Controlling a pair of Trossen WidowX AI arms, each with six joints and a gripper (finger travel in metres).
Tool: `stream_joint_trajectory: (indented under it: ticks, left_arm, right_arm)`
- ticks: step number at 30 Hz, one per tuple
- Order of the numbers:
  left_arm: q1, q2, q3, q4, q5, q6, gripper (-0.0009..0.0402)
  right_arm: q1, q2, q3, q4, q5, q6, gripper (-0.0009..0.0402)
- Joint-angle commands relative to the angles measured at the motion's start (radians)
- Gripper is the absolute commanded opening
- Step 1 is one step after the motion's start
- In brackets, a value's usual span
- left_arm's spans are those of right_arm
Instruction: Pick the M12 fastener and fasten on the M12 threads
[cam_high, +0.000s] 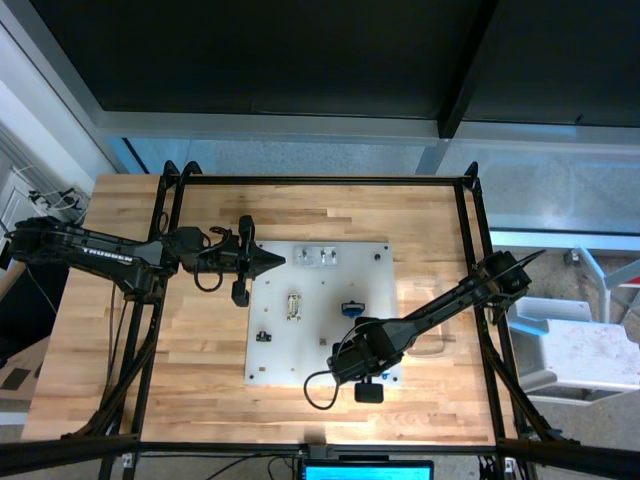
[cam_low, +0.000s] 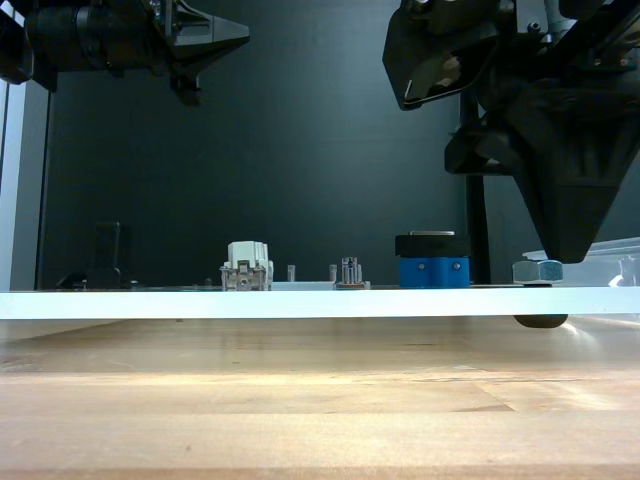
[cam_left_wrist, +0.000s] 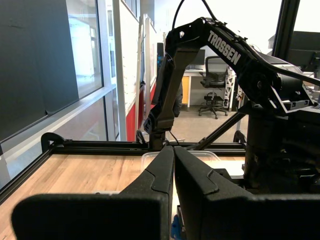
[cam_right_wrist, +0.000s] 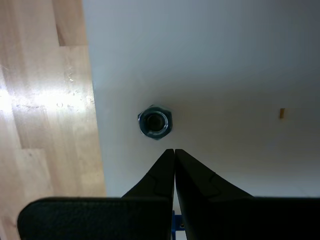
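The small silver hex nut (cam_right_wrist: 155, 122) sits on the white board (cam_right_wrist: 225, 65) close to its near right edge. In the low view the nut (cam_low: 538, 270) rests a little above the board on its stud, whose ribs are hidden. My right gripper (cam_right_wrist: 174, 150) hangs just beside and above the nut, pointing down, shut with nothing between its fingers; its tip (cam_low: 560, 258) almost touches the nut's upper side. In the high view the right arm hides the nut. My left gripper (cam_high: 280, 262) hovers high at the board's far left edge, shut and empty.
A blue connector block (cam_low: 432, 270), a silver-white rectangular connector (cam_low: 247, 268) and a silver post (cam_low: 350, 272) stand mid-board. A clear tray (cam_low: 612, 262) lies right of the board, behind the nut. Bare wood table (cam_high: 180, 380) surrounds the board (cam_high: 300, 350).
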Motion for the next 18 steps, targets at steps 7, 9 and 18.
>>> stream_joint_trajectory:
  ticks: [7, 9, 18]
  left_arm:
    - [0.0, 0.0, 0.0, 0.0, 0.0, 0.0, 0.0]
    - [0.0, 0.0, 0.0, 0.0, 0.0, 0.0, 0.0]
    - [0.0, 0.0, 0.0, 0.0, 0.0, 0.0, 0.0]
  right_arm:
    - [-0.004, 0.01, 0.0, 0.023, 0.051, -0.011, 0.0]
    - [-0.005, 0.015, 0.0, 0.029, 0.051, -0.019, 0.0]
    - [-0.005, 0.019, 0.0, 0.044, 0.022, -0.026, 0.0]
